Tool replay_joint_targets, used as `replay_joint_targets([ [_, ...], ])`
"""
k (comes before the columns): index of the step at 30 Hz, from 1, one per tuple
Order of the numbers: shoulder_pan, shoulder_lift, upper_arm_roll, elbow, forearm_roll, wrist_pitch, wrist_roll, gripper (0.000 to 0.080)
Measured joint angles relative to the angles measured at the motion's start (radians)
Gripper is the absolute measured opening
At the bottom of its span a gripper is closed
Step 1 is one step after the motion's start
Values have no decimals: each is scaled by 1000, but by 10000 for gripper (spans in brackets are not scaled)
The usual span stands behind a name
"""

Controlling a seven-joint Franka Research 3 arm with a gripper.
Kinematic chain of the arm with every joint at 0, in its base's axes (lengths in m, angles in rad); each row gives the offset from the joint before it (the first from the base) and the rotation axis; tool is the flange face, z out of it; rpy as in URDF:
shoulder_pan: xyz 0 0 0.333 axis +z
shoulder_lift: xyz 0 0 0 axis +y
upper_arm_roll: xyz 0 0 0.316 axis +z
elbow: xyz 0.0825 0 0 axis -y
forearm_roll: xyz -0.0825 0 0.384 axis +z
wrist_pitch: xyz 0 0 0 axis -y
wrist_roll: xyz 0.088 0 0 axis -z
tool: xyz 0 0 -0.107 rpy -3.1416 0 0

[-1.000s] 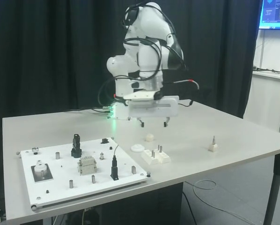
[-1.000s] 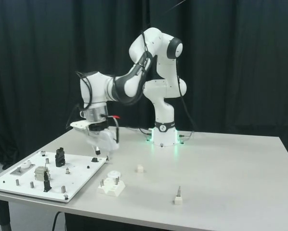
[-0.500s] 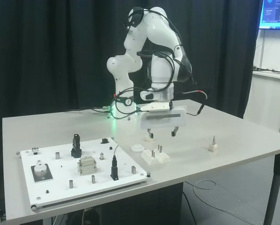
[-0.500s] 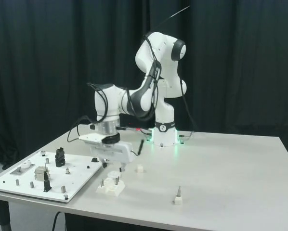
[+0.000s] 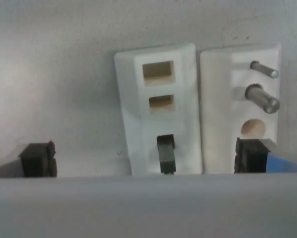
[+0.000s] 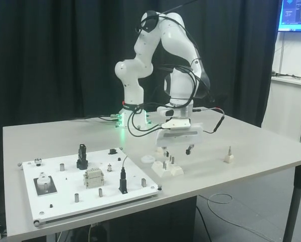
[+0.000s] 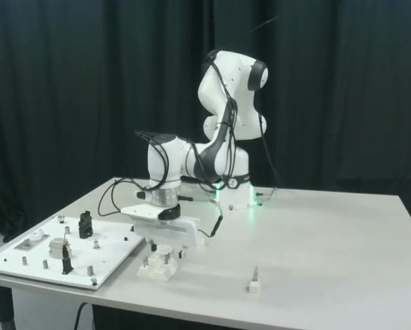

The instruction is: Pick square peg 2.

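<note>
One square peg (image 5: 166, 153) left in white holder (image 5: 158, 111); gripper (image 5: 143, 157) spread wide above, straddling it. Approach step; next: descend, centre, close.

Black curtains (image 6: 65, 55) behind the grey table (image 7: 329, 240) — screen (image 6: 295, 15) glowing beyond.

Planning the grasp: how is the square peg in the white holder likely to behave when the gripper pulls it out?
The square peg looks like a stiff bar, so it probably won't bend. Its flat sides should resist rolling. Its white holder looks loose on the table, so it may lift along.
</note>
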Motion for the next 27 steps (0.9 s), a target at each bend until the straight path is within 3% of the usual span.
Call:
replay_joint_targets([
  [27,-87,33,86,0,-3,34,-11,790],
])
